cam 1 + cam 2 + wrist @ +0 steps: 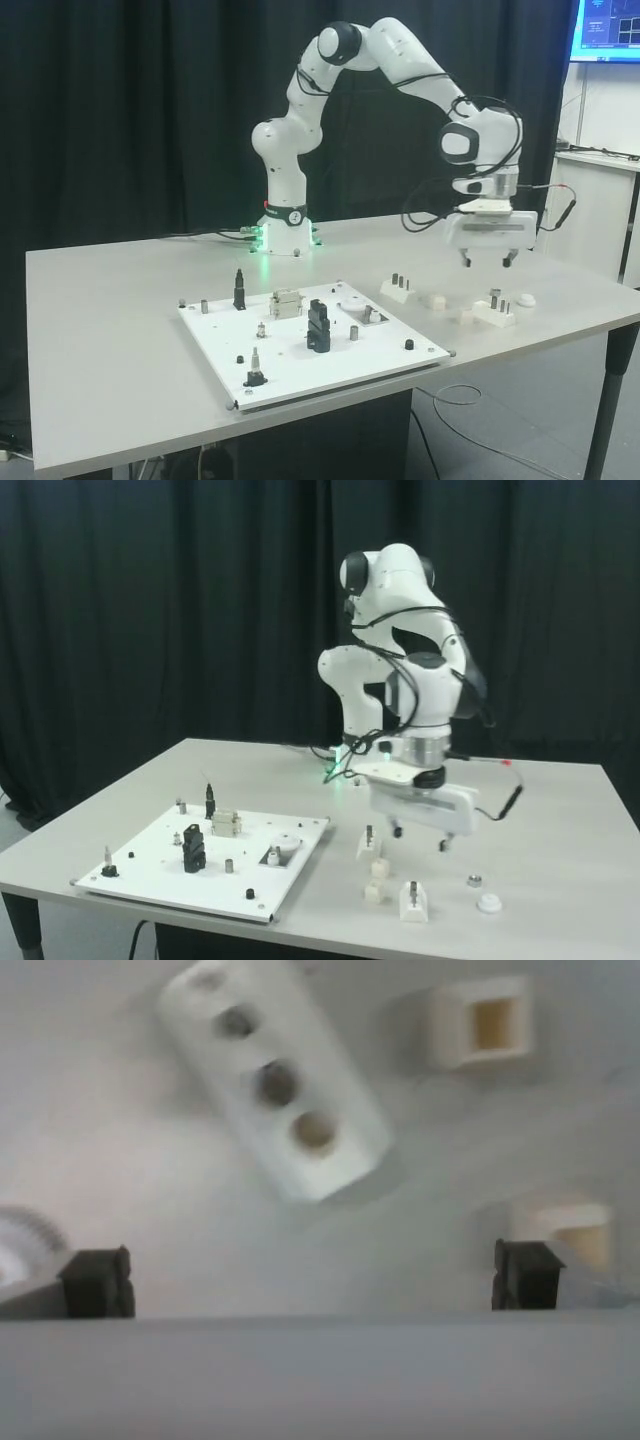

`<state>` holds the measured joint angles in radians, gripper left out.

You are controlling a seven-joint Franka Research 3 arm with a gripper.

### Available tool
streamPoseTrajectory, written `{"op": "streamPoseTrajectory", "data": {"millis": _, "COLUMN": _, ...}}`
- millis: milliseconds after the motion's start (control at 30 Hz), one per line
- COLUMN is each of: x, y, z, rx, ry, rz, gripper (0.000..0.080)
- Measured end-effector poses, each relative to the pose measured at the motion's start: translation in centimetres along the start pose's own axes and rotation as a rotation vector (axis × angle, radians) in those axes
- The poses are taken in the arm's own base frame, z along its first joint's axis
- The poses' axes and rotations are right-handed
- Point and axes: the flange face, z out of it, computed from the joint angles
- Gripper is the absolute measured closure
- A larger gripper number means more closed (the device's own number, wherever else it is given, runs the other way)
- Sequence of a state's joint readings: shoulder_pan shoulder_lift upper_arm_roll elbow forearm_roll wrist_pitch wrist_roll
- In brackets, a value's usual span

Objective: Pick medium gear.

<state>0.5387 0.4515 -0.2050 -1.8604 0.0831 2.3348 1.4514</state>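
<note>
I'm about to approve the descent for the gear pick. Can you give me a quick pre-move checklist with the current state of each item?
1. Gripper open: ok, fingers wide apart.
2. Gripper empty: ok, nothing between the fingers.
3. Gear centred between fingers: not ok, it sits outside one finger at the picture's edge.
4. That gear is the medium one: cannot tell.
5. White holed block out of the descent path: cannot tell, it lies just ahead of the fingers.
6. Gripper above the grey table: ok.

A grey table (pixel 110 300) is shown, on which a white board (pixel 300 375), small white blocks (pixel 495 312) and the arm's base (pixel 284 240) are set.
</note>
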Motion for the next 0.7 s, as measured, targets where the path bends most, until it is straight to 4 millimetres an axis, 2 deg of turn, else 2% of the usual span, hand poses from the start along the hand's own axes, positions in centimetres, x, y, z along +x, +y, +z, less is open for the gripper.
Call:
{"op": "streamPoseTrajectory", "data": {"millis": 267, "x": -4.5, "y": -1.1, "z": -0.3, "rx": 0.039, "ry": 0.011, "rz": -0.048, "gripper": 0.0003}}
{"op": "streamPoseTrajectory", "data": {"millis": 700, "x": -7.0, "y": -3.8, "z": 1.7, "rx": 0.051, "ry": 0.044, "rz": -0.178, "gripper": 0.0003}}
